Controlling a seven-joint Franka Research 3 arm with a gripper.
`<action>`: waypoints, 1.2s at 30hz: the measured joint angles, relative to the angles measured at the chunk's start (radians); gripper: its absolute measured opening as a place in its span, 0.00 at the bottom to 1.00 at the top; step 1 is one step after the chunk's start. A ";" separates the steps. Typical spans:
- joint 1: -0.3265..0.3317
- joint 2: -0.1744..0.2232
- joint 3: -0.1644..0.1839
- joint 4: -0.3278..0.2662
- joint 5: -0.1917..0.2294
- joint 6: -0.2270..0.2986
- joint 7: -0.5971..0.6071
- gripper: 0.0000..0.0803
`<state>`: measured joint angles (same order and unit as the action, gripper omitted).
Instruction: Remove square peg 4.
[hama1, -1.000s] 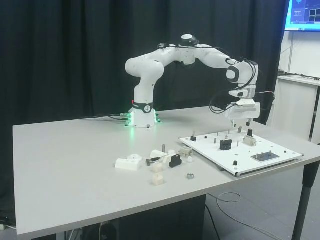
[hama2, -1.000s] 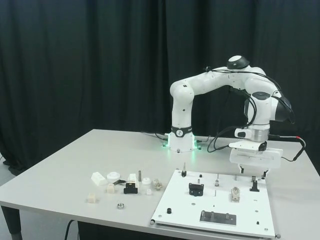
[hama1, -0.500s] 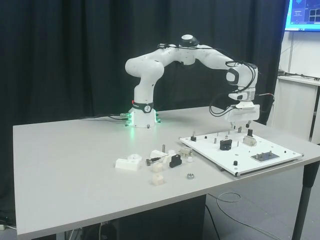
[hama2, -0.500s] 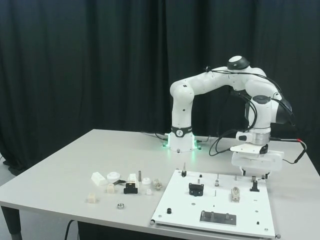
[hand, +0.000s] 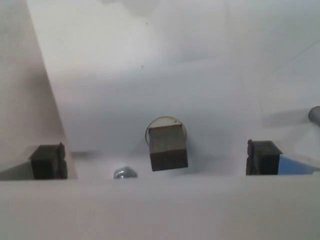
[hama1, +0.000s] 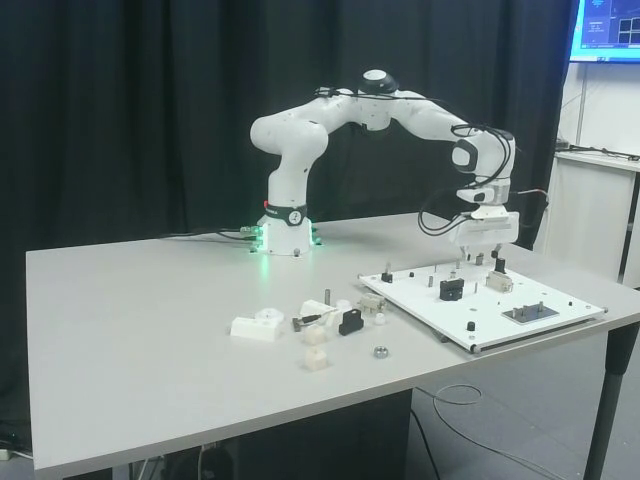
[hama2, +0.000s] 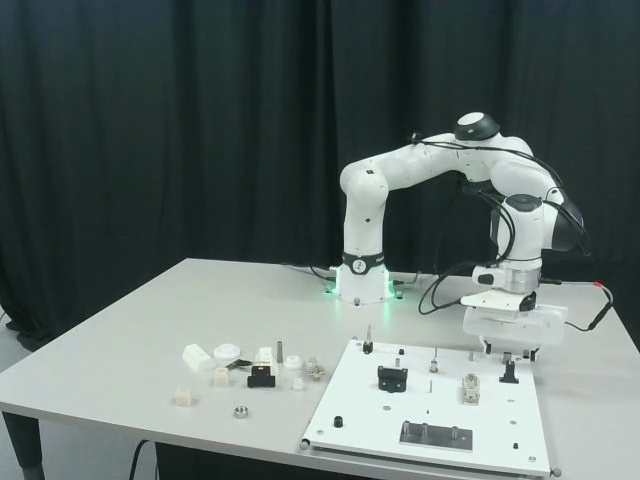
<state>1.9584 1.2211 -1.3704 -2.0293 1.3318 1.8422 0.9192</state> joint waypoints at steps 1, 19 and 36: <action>0.000 0.000 0.001 0.000 0.000 0.003 0.000 1.00; -0.006 0.000 0.025 -0.013 0.000 0.033 0.000 0.47; -0.010 -0.001 0.028 -0.009 0.009 0.038 -0.002 0.20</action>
<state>1.9487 1.2206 -1.3419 -2.0385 1.3409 1.8802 0.9169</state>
